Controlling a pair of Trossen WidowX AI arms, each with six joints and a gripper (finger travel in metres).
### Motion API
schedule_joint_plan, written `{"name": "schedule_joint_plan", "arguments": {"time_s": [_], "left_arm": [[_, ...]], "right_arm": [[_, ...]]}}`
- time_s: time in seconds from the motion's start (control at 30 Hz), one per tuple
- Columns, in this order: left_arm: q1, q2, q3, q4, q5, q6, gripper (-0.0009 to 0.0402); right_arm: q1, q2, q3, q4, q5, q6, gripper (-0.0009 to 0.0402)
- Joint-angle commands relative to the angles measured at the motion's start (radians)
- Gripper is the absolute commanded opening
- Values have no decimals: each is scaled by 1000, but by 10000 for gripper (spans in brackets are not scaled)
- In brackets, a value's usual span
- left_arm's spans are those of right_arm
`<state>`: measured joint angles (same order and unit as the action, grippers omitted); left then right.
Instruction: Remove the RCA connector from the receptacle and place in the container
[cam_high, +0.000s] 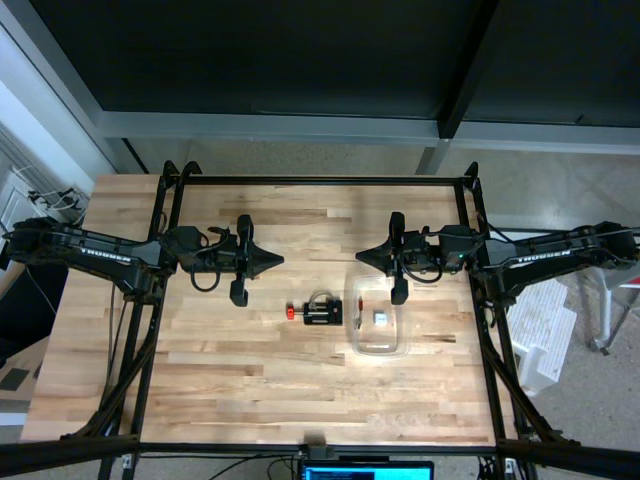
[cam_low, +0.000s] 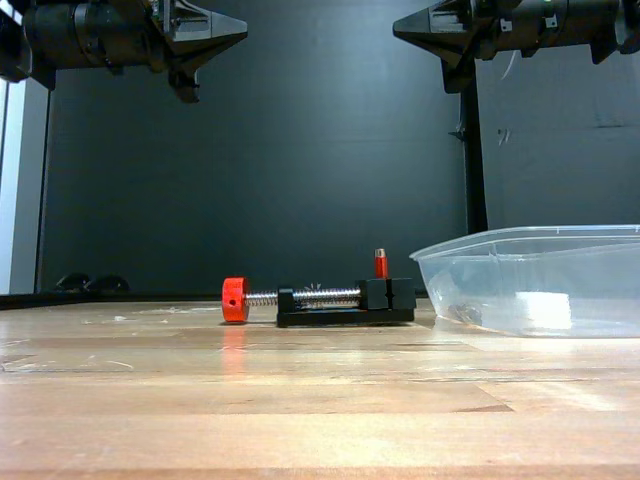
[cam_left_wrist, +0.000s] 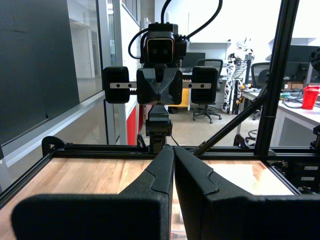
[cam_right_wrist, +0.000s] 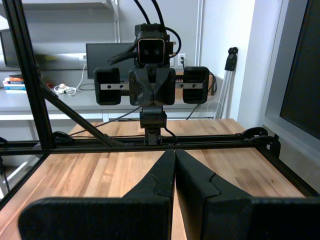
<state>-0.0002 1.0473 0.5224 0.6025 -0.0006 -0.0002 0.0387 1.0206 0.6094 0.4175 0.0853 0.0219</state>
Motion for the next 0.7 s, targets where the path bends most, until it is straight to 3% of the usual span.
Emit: {"name": "schedule_joint_plan", "arguments": {"time_s": [0.03, 0.7], "left_arm": [[0, 0, 0, 0, 0, 0, 0], [0, 0, 0, 0, 0, 0, 0]], "right_arm": [[0, 1, 1, 14, -2, 4, 0], [0, 1, 3, 14, -10, 18, 0]]}}
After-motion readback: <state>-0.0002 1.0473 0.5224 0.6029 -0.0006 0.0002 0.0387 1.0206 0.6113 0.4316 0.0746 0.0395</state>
